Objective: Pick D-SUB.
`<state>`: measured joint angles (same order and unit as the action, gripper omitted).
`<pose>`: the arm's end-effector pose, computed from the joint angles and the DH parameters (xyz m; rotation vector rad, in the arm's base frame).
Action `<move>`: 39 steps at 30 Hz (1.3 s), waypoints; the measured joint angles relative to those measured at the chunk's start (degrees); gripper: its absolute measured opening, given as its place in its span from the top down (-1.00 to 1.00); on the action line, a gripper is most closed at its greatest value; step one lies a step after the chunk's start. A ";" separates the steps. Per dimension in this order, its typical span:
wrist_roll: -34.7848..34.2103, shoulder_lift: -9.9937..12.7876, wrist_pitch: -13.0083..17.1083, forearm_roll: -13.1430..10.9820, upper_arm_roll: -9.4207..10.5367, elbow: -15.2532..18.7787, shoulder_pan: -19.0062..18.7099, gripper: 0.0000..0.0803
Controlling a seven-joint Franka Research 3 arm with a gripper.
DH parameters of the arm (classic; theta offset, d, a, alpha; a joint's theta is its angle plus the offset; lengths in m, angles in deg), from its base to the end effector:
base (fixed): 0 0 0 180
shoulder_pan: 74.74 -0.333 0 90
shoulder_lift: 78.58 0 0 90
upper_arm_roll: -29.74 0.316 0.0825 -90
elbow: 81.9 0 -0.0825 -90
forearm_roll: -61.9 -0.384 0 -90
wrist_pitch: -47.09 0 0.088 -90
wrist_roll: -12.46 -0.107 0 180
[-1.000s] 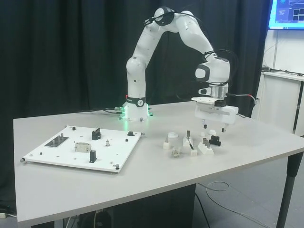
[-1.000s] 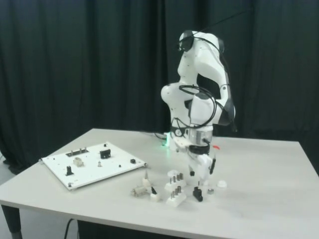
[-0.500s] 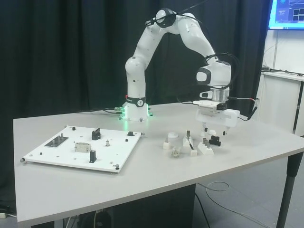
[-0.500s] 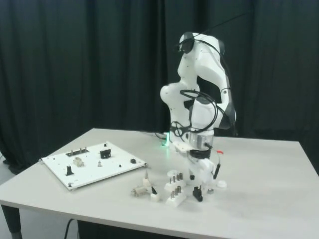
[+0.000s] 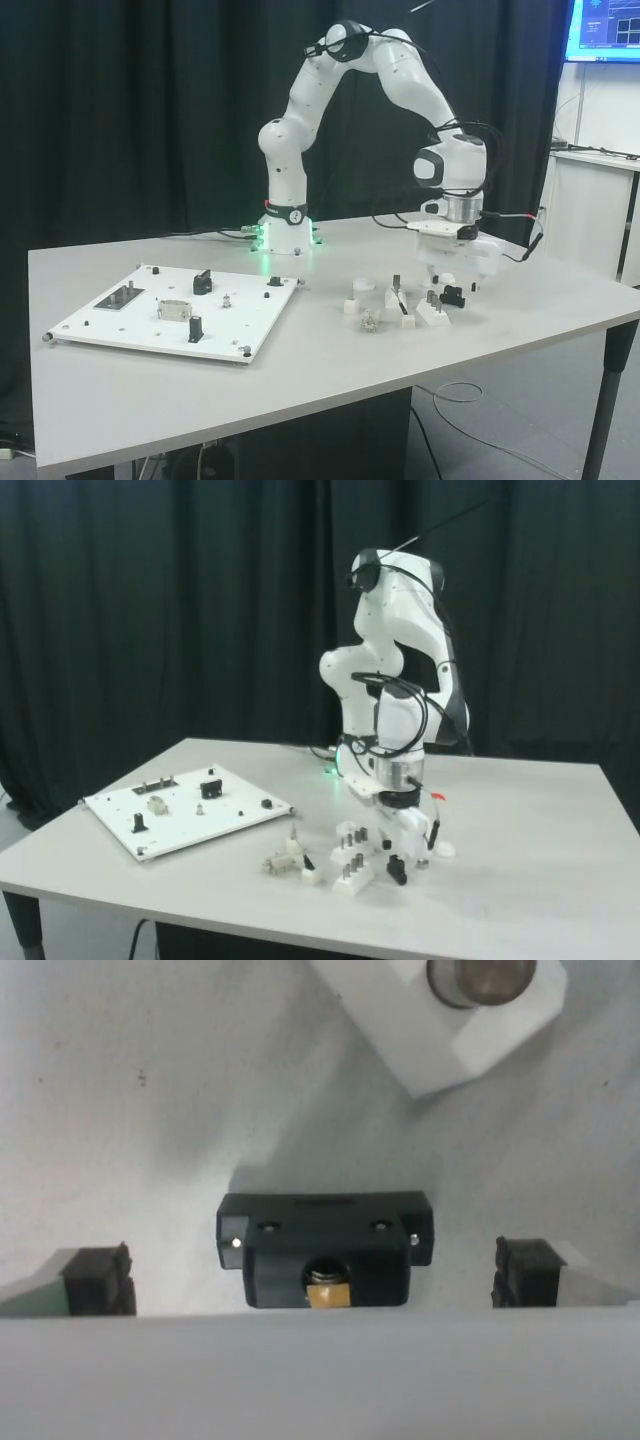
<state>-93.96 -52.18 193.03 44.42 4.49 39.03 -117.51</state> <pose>0.5555 0.1726 0.2166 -1.9855 2.4001 -0.0506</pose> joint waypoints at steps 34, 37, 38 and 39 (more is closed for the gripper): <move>0.03 1.31 -0.03 0.00 4.51 -1.08 4.12 -0.99; 0.03 1.31 -0.05 0.00 4.51 -1.07 4.19 -0.99; 0.03 1.31 -0.05 0.00 4.51 -1.07 4.21 -0.99; 0.03 1.31 -0.05 0.00 4.51 -1.08 4.24 -0.99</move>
<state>-93.93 -50.86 192.98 44.42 9.01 37.95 -113.27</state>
